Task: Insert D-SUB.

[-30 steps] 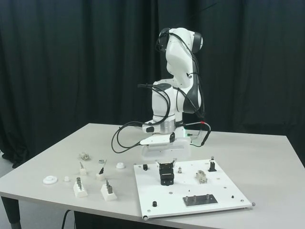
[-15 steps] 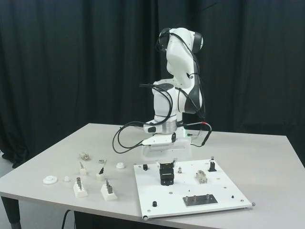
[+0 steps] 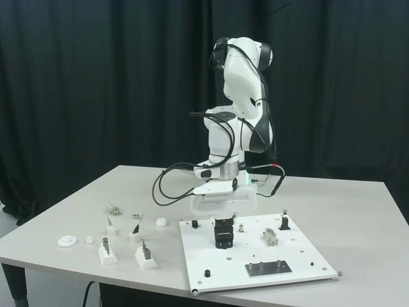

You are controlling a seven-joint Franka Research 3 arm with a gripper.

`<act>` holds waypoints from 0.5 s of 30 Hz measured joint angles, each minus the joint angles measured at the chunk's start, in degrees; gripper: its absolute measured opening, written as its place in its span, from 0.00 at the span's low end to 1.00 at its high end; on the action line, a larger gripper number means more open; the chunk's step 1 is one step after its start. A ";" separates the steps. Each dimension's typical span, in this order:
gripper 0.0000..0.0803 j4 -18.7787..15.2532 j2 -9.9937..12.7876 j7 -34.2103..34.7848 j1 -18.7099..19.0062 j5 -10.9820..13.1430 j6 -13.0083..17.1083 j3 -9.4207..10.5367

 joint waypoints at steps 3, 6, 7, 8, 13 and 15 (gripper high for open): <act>0.48 0.00 0.03 0.00 0.00 -0.03 0.13 0.02; 0.48 0.00 0.05 0.02 0.00 -0.02 0.18 0.02; 0.48 0.00 0.05 0.09 -0.01 -0.02 0.19 0.02; 0.48 0.00 0.05 0.21 -0.02 -0.02 0.20 0.02; 0.48 0.00 0.05 1.72 -0.07 -0.02 0.20 0.02; 0.48 0.00 0.05 2.40 -0.07 -0.02 0.19 0.02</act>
